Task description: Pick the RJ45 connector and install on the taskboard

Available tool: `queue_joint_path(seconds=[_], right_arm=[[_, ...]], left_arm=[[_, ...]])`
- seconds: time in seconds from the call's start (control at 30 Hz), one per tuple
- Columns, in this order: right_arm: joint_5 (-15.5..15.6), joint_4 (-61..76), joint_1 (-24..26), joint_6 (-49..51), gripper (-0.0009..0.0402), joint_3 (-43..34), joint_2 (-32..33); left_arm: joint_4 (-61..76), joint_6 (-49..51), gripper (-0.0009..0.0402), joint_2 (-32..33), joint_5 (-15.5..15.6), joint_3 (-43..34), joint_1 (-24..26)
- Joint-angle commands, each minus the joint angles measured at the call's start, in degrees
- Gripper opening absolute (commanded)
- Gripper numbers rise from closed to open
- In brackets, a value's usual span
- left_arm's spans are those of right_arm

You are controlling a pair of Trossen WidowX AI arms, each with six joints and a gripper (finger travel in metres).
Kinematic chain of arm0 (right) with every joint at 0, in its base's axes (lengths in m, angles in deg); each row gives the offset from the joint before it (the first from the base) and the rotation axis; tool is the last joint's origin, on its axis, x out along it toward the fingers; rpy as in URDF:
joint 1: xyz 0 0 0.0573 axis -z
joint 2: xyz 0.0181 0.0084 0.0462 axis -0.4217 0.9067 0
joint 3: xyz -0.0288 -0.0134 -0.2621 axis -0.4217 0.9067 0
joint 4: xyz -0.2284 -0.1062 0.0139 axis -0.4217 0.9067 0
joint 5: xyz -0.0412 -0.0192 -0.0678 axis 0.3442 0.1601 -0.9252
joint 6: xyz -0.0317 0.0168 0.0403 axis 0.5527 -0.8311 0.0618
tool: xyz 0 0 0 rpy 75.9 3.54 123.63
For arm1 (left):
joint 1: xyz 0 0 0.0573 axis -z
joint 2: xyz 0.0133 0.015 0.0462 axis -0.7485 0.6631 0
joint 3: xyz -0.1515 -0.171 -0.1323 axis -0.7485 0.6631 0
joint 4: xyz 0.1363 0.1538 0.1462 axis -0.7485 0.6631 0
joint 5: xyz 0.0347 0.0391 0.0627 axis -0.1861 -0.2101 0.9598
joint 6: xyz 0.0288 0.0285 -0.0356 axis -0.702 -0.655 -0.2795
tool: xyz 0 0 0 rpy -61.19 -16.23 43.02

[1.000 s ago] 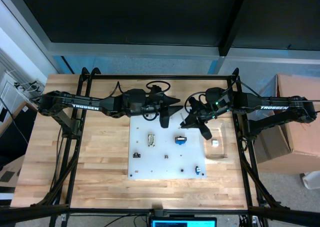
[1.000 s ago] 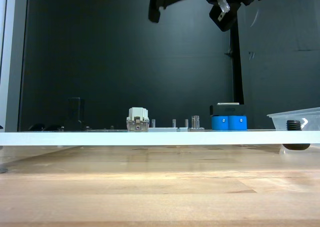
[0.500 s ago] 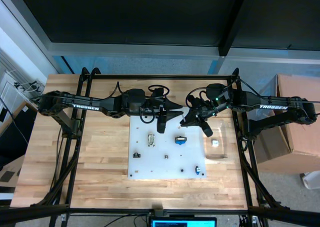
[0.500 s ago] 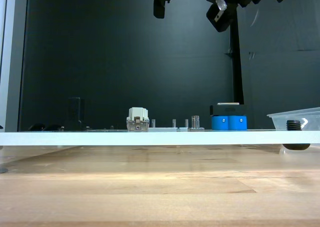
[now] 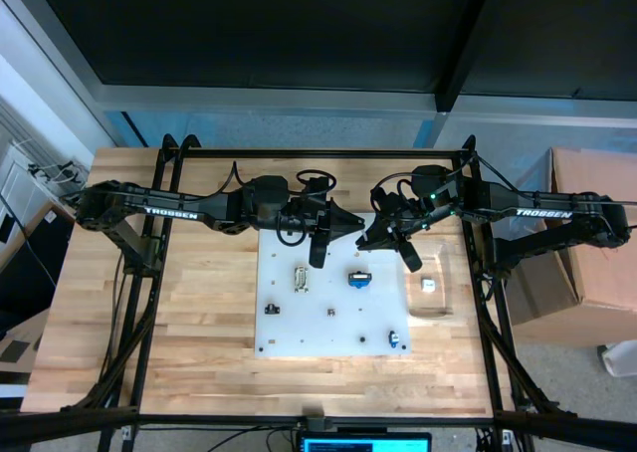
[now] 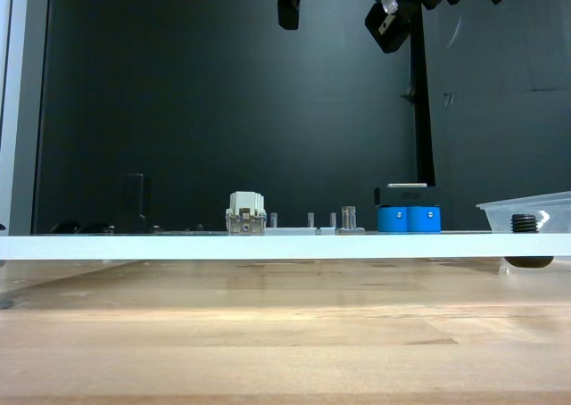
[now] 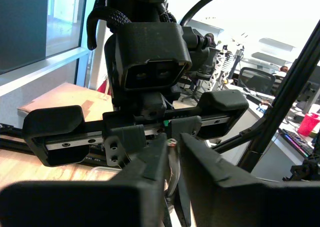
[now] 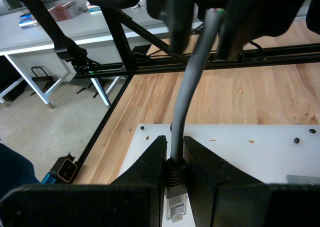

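**A:** What lies nearest?

**B:** A wooden table (image 5: 179,323), with a white board (image 5: 289,333) lying flat on its middle. On the board stand a pale socket (image 5: 301,278) and, to its right, a blue block (image 5: 359,279). Just beside the board's right edge sits a clear tray (image 5: 435,316) with a small white piece (image 5: 429,286) inside.

**A:** And the arms?

**B:** Both reach in from the sides and meet above the board's far part. Seen from table height, they hang high above the fittings. The two grippers face each other, near together.

**A:** Where is the plug?

**B:** The plug (image 8: 176,204) is in the air, clear of the board and not in any seat. The right gripper (image 8: 173,142) has its fingers drawn narrow and clamped on the plug's dark boot. The plug's clear end points back toward the wrist. A grey cable (image 8: 192,77) runs from it, out past the fingertips, across to the left gripper (image 7: 173,144).

**A:** How does the left gripper stand?

**B:** Its fingers are narrow too, pinched on the cable's far end, which shows between them.

**A:** Anything beyond?

**B:** A black metal frame (image 5: 249,153) runs along the table's far edge.
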State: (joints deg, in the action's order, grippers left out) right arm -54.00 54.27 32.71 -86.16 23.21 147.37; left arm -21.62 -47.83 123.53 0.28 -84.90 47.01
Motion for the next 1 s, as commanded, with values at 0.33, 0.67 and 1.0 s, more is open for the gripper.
queue_joint_path(seconds=[0.33, 0.67, 1.0], right_arm=[[-1.7, 0.0, 0.0, -0.1, 0.0013, 0.0, 0.0], [-9.6, 2.4, 0.0, -3.4, 0.0193, -0.7, -0.5], [-27.9, 17.1, -0.5, -12.0, 0.0234, -7.2, 0.1]], left_arm=[[0.1, 1.3, -0.0001, 0.1, 0.0, 0.0, -0.1], [1.0, 2.9, 0.0000, 0.1, 5.6, 0.0, -0.1], [8.9, 6.4, 0.0000, 0.1, 22.0, 0.0, -0.1]])
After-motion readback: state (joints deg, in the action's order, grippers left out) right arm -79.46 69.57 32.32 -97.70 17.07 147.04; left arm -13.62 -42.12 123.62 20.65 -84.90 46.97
